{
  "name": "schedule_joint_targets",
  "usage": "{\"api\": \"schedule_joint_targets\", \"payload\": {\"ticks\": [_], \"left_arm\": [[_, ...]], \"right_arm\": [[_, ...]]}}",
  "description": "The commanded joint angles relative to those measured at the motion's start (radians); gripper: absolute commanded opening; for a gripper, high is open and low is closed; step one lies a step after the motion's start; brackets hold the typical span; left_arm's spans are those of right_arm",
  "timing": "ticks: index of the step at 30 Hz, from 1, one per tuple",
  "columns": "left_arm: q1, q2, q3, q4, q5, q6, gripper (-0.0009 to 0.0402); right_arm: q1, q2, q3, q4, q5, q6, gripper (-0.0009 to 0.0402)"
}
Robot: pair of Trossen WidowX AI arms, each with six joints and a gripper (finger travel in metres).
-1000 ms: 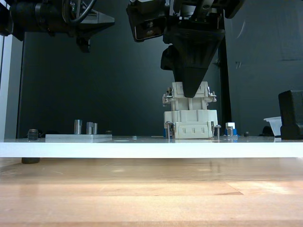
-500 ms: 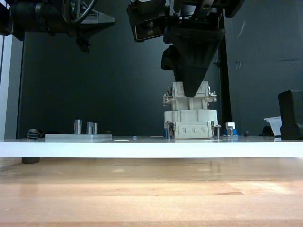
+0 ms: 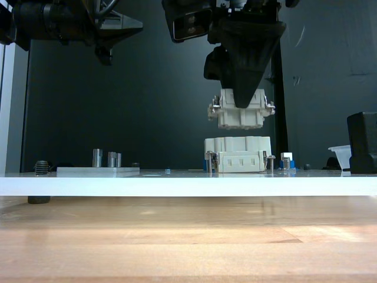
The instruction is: Pick the HAN10E connector and install in the HAN10E hub
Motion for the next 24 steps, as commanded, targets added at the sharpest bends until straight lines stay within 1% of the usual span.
{"api": "schedule_joint_targets", "payload": {"ticks": [1,20,21,24], "left_arm": [[0.000,0.000,0.000,0.000,0.000,0.000,0.0000],[0.000,0.000,0.000,0.000,0.001,0.000,0.0000],[0.000,0.000,0.000,0.000,0.000,0.000,0.0000],[0.000,0.000,0.000,0.000,0.000,0.000,0.0000]], "right_arm": [[0.000,-0.003,0.003,0.003,0.003,-0.002,0.0009],[0.001,-0.003,0.003,0.006,0.003,-0.010,0.0009],[0.001,-0.003,0.003,0.005,0.004,-0.035,0.0009],[0.002,-0.003,0.003,0.002,0.003,-0.237,0.0009]]}}
